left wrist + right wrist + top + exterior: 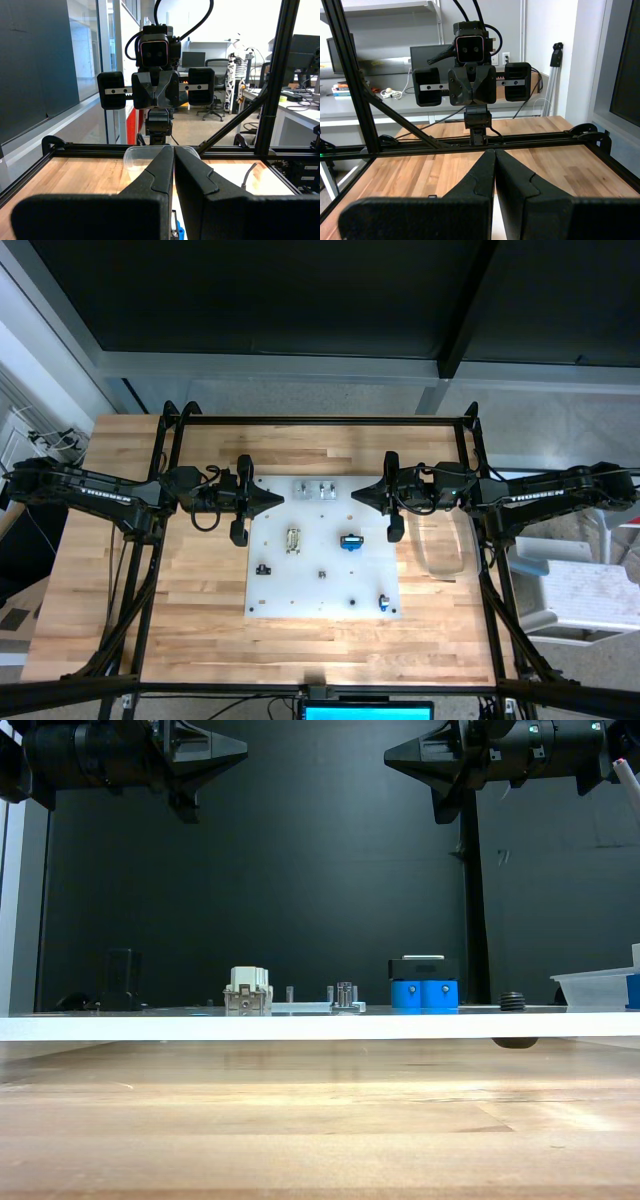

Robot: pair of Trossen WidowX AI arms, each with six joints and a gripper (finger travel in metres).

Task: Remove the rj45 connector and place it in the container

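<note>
The white board (325, 585) lies mid-table and carries several small parts: a cream connector (293, 541), a blue block (350, 541), and a blue-and-black piece (383, 602) at its near right corner. Which of them is the rj45 connector I cannot tell. The container (441, 546), a clear shallow tray, sits just right of the board and also shows in the left wrist view (134, 159). My left gripper (278, 498) hovers shut over the board's far left corner. My right gripper (355, 496) hovers shut over its far right, facing the left one. Neither holds anything.
A black frame (320, 421) rails the table's far edge and both sides. A screen (365, 709) sits at the near edge. In the low view both grippers (240, 753) (390, 758) hang well above the board's parts. Bare wood lies in front of the board.
</note>
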